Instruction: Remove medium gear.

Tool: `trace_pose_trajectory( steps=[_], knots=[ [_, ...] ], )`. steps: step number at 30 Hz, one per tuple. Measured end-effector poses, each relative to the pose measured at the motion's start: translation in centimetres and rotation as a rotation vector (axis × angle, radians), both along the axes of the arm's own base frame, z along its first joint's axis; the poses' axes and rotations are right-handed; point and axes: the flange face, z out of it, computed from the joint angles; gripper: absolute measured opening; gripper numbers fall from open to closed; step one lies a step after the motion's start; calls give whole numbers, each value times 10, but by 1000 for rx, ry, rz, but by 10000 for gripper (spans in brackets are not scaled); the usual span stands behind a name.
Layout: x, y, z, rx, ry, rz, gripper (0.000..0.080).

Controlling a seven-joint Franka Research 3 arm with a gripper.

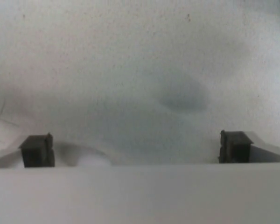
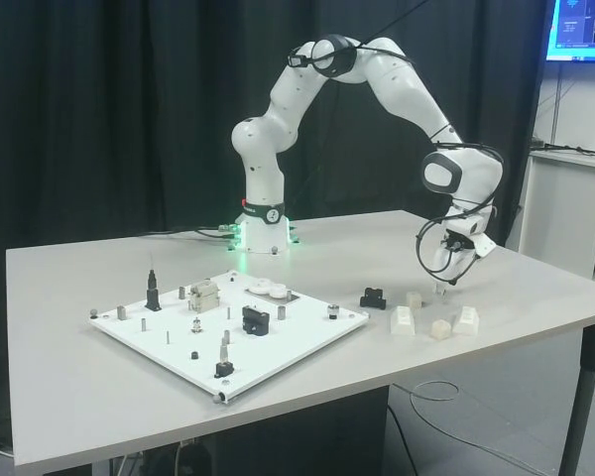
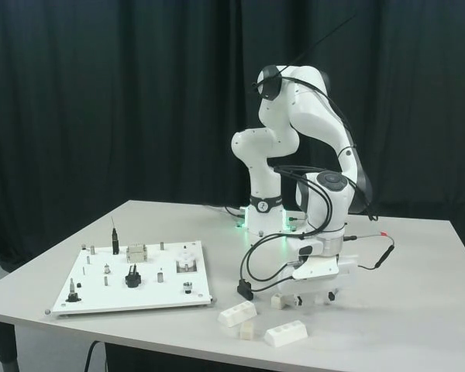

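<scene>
Two white gears [image 2: 268,289] sit side by side at the far edge of the white board [image 2: 307,332]; in the second room view the gears [image 3: 187,254] show near the board's right side. I cannot tell which one is the medium gear. My gripper [image 2: 444,288] hangs low over the grey table to the right of the board, far from the gears. In the wrist view the gripper [image 1: 135,149] is open, its black fingertips [image 1: 37,150] wide apart with only bare table between them.
Several white blocks [image 2: 404,322] and a small black part [image 2: 373,297] lie on the table between the board and my gripper. The board also carries pegs, a black bracket [image 2: 255,319] and a tall black pin [image 2: 152,290]. The table's right edge [image 2: 575,322] is close by.
</scene>
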Motion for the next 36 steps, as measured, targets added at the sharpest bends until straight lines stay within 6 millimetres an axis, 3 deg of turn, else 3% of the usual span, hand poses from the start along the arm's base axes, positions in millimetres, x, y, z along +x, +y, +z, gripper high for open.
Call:
trace_pose_trajectory(
  steps=[36],
  knots=[
    [10, -7, 15, -7, 31, -30, 800]
  ],
)
